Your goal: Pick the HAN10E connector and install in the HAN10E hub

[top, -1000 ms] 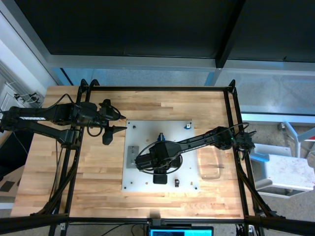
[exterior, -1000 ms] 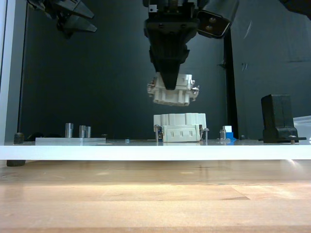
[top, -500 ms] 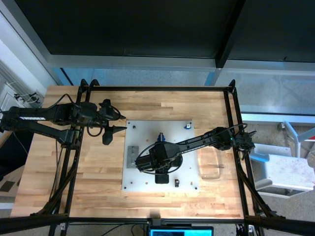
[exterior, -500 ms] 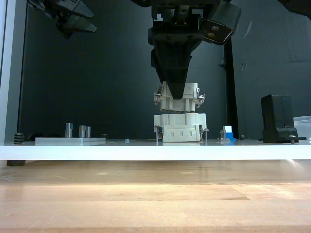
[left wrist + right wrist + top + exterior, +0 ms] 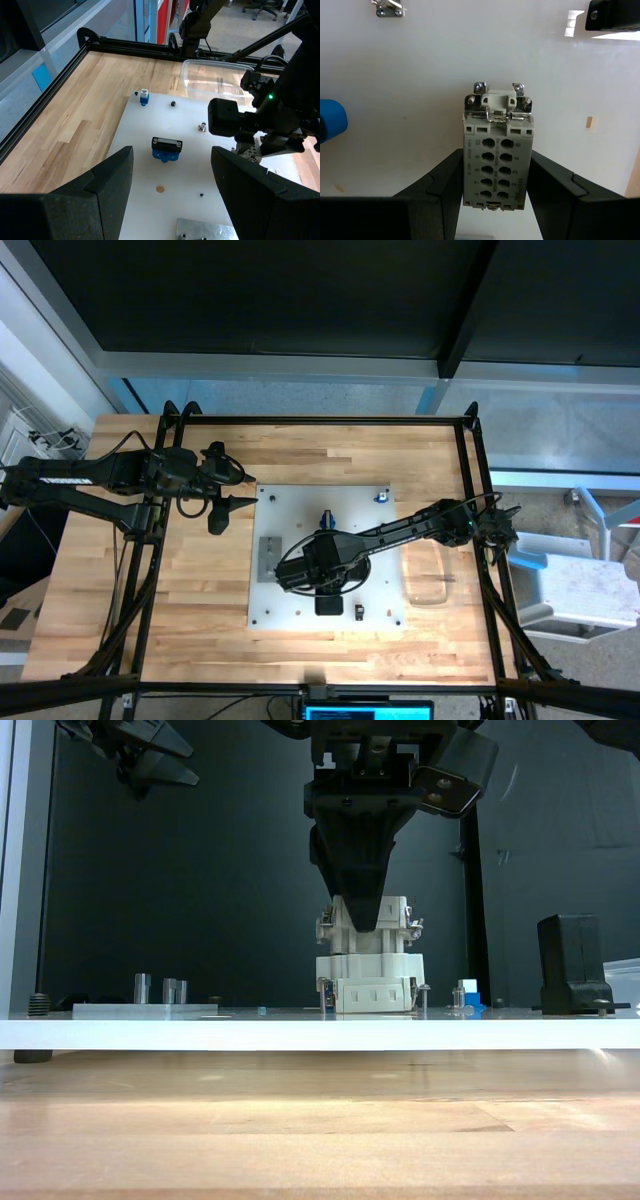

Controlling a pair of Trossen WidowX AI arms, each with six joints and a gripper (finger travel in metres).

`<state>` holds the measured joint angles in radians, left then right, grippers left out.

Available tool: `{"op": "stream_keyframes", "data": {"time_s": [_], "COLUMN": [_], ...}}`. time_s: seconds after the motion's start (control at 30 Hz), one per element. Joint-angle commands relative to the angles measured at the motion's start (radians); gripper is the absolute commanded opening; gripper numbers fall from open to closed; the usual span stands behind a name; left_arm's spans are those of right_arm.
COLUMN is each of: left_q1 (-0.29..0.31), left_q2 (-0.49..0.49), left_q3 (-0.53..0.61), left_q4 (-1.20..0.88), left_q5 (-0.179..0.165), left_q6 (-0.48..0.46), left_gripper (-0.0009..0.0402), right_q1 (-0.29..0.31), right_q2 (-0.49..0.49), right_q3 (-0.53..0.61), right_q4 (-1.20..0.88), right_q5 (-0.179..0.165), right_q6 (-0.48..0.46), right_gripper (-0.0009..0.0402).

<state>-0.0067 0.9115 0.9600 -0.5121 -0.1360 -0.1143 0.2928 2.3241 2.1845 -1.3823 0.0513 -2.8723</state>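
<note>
The beige HAN10E connector stands upright directly on top of the HAN10E hub, their edges touching. My right gripper comes down from above and is shut on the connector, over the middle of the white plate. In the right wrist view the connector shows its pin holes between the two black fingers, and the hub is hidden beneath it. My left gripper hangs open and empty above the table just off the plate's left edge, high up in the low view.
On the plate are a grey metal block, a blue part, a small blue-white piece and a black block. A clear plastic tray lies right of the plate. A black frame borders the table.
My right gripper has come down with the connector, from hanging tilted above the hub to resting squarely on it. The left arm has not moved.
</note>
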Motion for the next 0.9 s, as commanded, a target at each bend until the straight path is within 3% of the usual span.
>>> {"op": "stream_keyframes", "data": {"time_s": [0.03, 0.9], "left_q1": [0.000, 0.000], "left_q2": [0.000, 0.000], "left_q3": [0.000, 0.000], "left_q4": [0.000, 0.000], "left_q5": [0.000, 0.000], "left_q6": [0.000, 0.000], "left_gripper": [0.0214, 0.0213], "right_q1": [0.002, 0.015], "right_q2": [0.009, 0.023], "right_q3": [0.000, -0.060], "right_q4": [0.004, 0.068], "right_q5": [-0.008, -0.016], "right_q6": [-0.002, -0.010], "right_gripper": [0.0037, 0.0036]}}
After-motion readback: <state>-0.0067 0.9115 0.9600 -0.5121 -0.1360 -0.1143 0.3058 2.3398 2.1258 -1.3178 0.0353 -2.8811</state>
